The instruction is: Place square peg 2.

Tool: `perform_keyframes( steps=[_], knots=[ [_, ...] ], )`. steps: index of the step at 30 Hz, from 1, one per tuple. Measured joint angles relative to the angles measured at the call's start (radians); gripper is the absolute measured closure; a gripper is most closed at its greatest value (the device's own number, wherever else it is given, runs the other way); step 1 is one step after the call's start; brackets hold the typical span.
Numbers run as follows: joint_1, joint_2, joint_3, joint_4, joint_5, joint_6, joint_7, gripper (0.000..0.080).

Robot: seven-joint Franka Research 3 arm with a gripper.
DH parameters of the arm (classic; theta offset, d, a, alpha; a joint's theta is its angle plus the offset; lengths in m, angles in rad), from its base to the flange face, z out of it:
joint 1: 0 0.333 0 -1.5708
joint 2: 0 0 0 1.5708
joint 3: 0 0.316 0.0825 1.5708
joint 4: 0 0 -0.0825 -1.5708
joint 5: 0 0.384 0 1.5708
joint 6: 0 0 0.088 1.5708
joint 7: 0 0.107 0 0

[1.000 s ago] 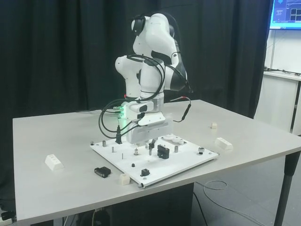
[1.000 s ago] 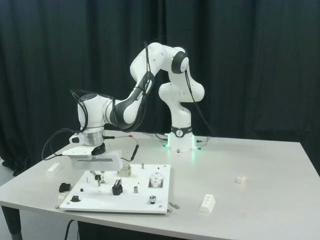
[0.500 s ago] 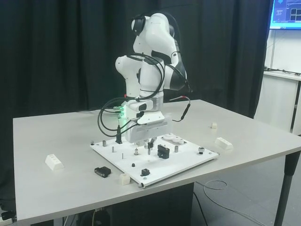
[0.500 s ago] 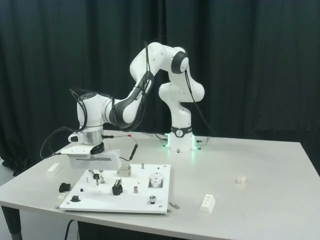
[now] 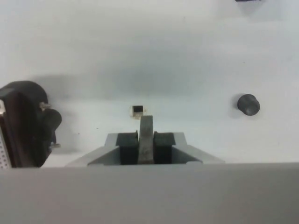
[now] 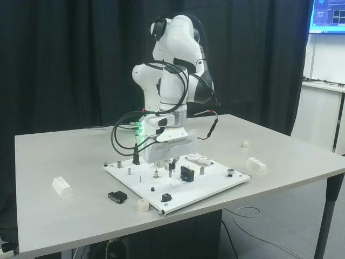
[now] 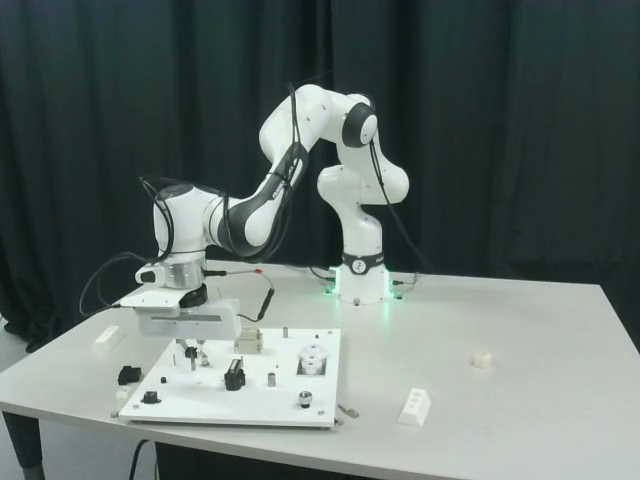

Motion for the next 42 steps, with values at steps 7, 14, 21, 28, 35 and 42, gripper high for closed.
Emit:
perform_keyframes(
  steps=[7, 14, 21, 28, 35, 42],
  knots=[
    [0.003, 0.0, 0.004, 0.009, 0.001, 0.0, 0.006, 0.0738],
    [0.02, -0.004, 0.007, 0.018, 0.004, -0.002, 0.013, 0.0738],
    [0.048, -0.03, 0.016, 0.018, 0.016, -0.026, 0.034, 0.0738],
    [0.099, -0.067, 0.019, 0.018, 0.019, -0.083, 0.086, 0.0738],
    [0.167, -0.099, 0.019, 0.017, 0.019, -0.132, 0.152, 0.0738],
    [0.242, -0.112, 0.019, 0.015, 0.019, -0.158, 0.223, 0.0738]
  ],
)
